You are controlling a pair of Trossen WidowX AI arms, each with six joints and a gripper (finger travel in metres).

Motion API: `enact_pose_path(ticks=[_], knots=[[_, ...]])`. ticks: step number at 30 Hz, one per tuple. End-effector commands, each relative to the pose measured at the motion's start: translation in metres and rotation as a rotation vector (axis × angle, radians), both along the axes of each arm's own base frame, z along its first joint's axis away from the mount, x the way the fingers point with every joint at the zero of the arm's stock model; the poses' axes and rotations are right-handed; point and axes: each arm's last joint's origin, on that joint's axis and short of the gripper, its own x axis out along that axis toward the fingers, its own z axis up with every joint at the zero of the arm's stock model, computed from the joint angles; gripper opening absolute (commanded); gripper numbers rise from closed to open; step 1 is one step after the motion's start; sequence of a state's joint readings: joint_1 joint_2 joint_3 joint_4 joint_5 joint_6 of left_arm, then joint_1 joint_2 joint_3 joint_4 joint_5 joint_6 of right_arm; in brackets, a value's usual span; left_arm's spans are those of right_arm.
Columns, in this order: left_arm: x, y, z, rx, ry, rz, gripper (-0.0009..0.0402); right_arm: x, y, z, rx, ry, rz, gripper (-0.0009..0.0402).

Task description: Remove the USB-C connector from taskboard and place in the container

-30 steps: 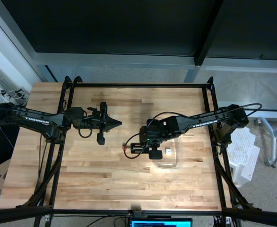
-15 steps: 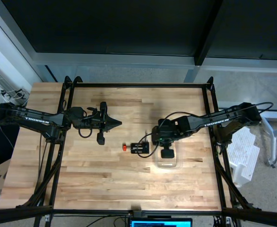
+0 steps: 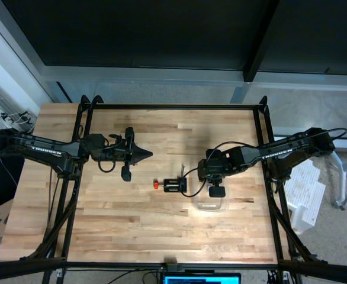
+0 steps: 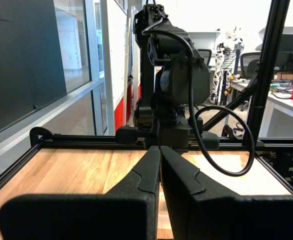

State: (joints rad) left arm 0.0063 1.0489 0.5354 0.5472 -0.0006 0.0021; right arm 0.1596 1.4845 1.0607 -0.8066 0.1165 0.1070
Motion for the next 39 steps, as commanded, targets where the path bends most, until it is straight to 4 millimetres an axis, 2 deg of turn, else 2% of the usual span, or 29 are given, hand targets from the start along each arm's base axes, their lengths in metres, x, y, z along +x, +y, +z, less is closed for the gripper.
enact_pose_path(ticks=[1, 11, 18, 25, 28, 33, 39], knots=[[0.000, 0.000, 0.000, 0.000, 0.000, 0.000, 0.0000, 0.000, 0.000, 0.000, 0.002, -0.006, 0.000, 0.0074], [0.000, 0.000, 0.000, 0.000, 0.000, 0.000, 0.0000, -0.001, 0.001, 0.007, 0.010, -0.038, 0.003, 0.0144], [0.000, 0.000, 0.000, 0.000, 0.000, 0.000, 0.0000, -0.006, -0.002, 0.038, 0.029, -0.177, 0.001, 0.0154], [0.000, 0.000, 0.000, 0.000, 0.000, 0.000, 0.0000, -0.013, -0.015, 0.069, 0.044, -0.449, -0.004, 0.0112], [0.000, 0.000, 0.000, 0.000, -0.001, 0.000, 0.0000, -0.019, -0.024, 0.073, 0.042, -0.506, -0.032, 0.0079], [0.000, 0.000, 0.000, 0.000, 0.000, 0.000, 0.0000, -0.026, -0.031, 0.073, 0.035, -0.666, -0.035, 0.0001], [0.000, 0.000, 0.000, 0.000, 0.000, 0.000, 0.0000, -0.033, -0.032, 0.071, 0.030, -0.852, -0.022, -0.0001]])
